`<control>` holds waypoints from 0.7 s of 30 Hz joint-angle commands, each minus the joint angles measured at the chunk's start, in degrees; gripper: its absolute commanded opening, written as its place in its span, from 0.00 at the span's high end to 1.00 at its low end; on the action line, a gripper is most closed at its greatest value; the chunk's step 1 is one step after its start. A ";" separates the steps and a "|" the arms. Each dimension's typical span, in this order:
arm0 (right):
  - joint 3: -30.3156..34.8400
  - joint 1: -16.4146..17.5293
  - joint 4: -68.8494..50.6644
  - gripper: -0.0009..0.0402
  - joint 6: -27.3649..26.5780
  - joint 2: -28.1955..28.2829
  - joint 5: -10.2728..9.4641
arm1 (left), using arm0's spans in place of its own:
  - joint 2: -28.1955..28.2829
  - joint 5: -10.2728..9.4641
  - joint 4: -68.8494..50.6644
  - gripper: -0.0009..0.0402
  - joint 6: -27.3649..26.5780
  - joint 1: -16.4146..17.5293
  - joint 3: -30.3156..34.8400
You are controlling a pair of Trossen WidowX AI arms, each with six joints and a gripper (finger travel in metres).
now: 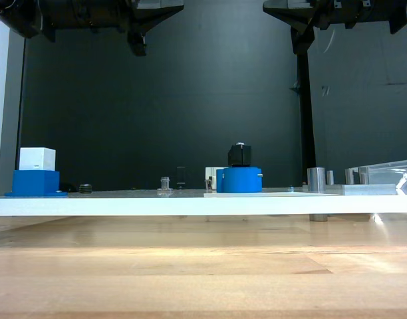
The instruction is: Pick the 16mm cylinder and install on the taskboard
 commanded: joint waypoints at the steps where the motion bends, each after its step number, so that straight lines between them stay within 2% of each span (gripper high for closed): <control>1: 0.02 0.00 -0.02 0.98 0.00 0.00 0.02 | 0.02 0.00 0.00 0.98 0.00 0.00 0.00; 21: 0.02 0.00 -0.46 0.98 0.00 0.00 0.02 | 0.02 0.00 0.00 0.98 0.00 0.00 0.00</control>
